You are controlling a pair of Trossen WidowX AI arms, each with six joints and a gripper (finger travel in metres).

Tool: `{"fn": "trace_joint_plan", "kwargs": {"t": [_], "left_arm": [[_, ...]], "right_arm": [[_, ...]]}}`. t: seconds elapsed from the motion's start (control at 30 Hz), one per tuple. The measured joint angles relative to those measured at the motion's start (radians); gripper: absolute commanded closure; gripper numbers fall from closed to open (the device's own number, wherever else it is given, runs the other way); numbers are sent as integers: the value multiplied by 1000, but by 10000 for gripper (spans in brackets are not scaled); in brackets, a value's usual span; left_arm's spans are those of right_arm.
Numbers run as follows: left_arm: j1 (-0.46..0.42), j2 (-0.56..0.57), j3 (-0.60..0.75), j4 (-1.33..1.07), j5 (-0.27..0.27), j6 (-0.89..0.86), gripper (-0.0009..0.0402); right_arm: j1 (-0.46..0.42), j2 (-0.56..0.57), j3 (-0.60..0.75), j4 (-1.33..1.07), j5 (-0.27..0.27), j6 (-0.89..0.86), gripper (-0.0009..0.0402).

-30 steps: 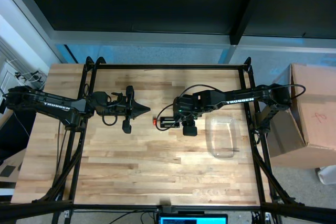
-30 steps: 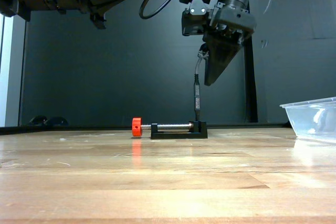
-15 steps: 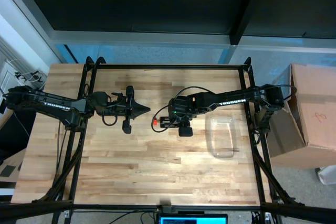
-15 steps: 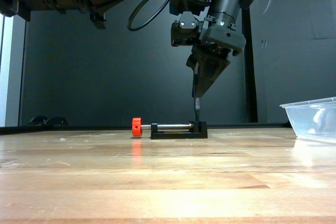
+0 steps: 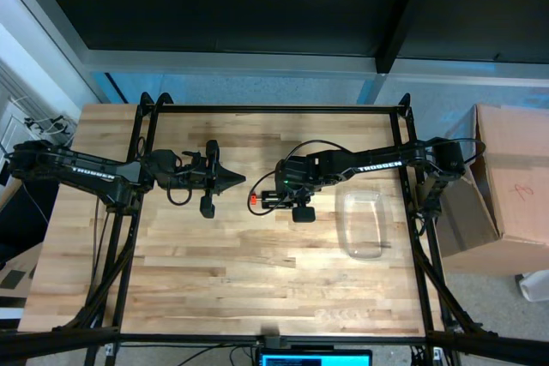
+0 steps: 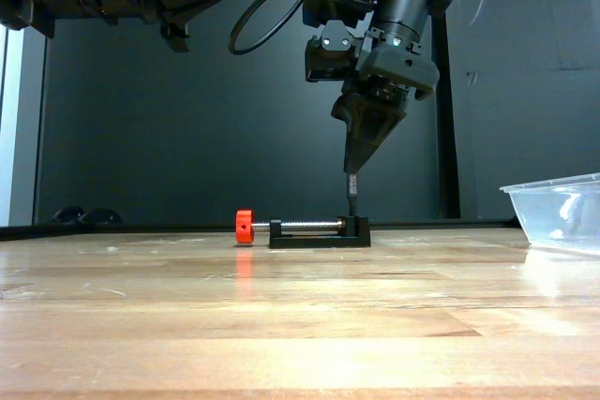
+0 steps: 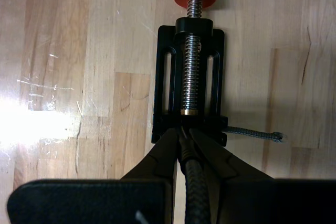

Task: Remove the USB-C connector from the USB-C receptacle and place in the container

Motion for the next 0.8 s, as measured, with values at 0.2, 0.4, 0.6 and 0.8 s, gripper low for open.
{"fn": "trace_joint_plan", "kwargs": {"t": [0.2, 0.4, 0.6, 0.8], "left_arm": [[0, 0, 0, 0, 0, 0, 393], [0, 0, 0, 0, 0, 0, 393], [0, 0, 0, 0, 0, 0, 393], [0, 1, 0, 0, 0, 0, 393]], "right_arm": [[0, -76, 3, 14, -4, -3, 393], [-1, -133, 0, -19, -4, -2, 393], [32, -179, -24, -74, -3, 37, 393], [96, -278, -135, -74, -3, 97, 393]]}}
